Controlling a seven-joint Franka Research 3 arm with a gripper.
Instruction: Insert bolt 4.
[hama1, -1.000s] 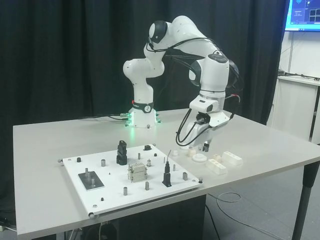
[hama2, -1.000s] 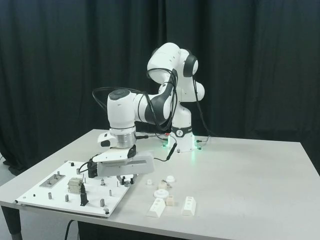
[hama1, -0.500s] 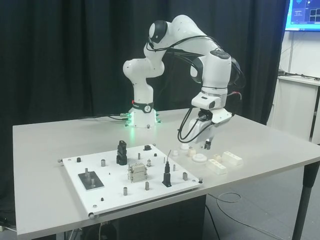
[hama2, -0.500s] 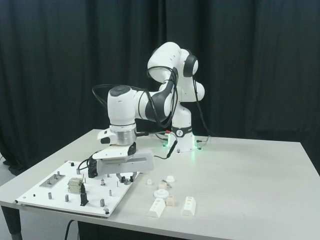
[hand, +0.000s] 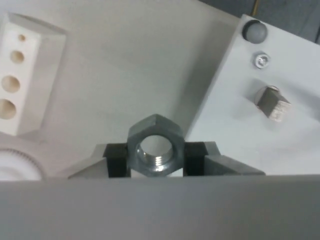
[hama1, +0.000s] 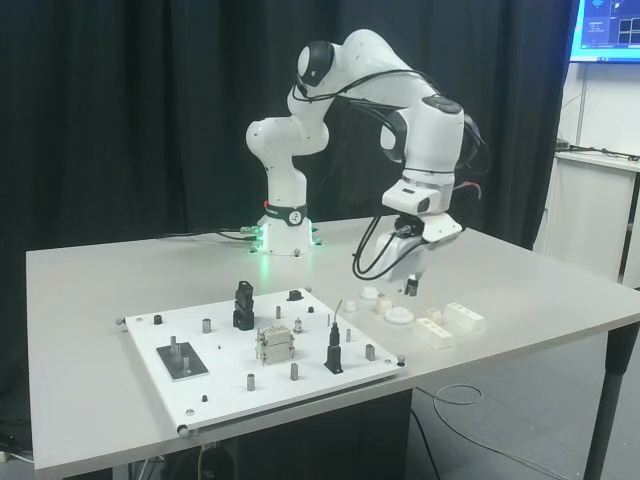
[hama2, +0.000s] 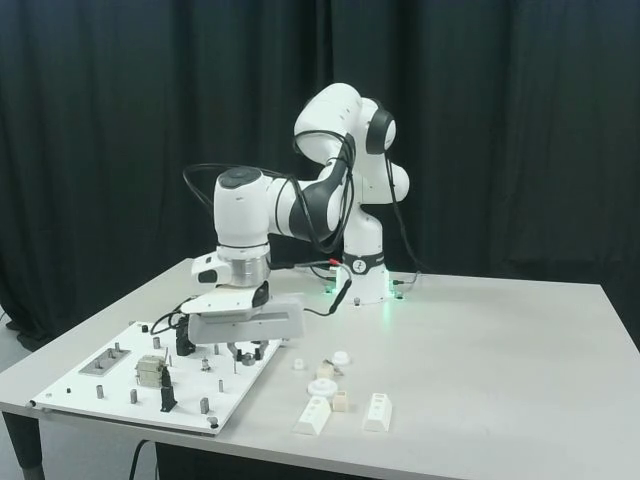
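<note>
The claw (hand: 155, 167) is clenched on a grey six-sided metal piece (hand: 155, 146) with a round threaded hole in it. It looks more like a nut than a bolt, but it seems to be the task's thing. The two black fingers (hand: 116, 160) press it from both sides, and it hangs in the air above the grey surface (hand: 125, 65).

In the first room view, the claw (hama1: 409, 282) is lifted up over the small white parts. A white block with round holes (hama1: 433, 331) lies at about 5 o'clock from it, and a white gear (hama1: 399, 315) sits just below it. The white board (hama1: 262, 350) is off at about 8 o'clock, with little pegs and black plugs standing on it. In the wrist view, the board's edge (hand: 227, 100) is close by, with a grey square-headed bolt (hand: 271, 101) already sitting in it.

I think the pick-up is done and the carrying step is on now. Next the arm should travel over the board, line the piece up straight above its spot, and go down slowly.
</note>
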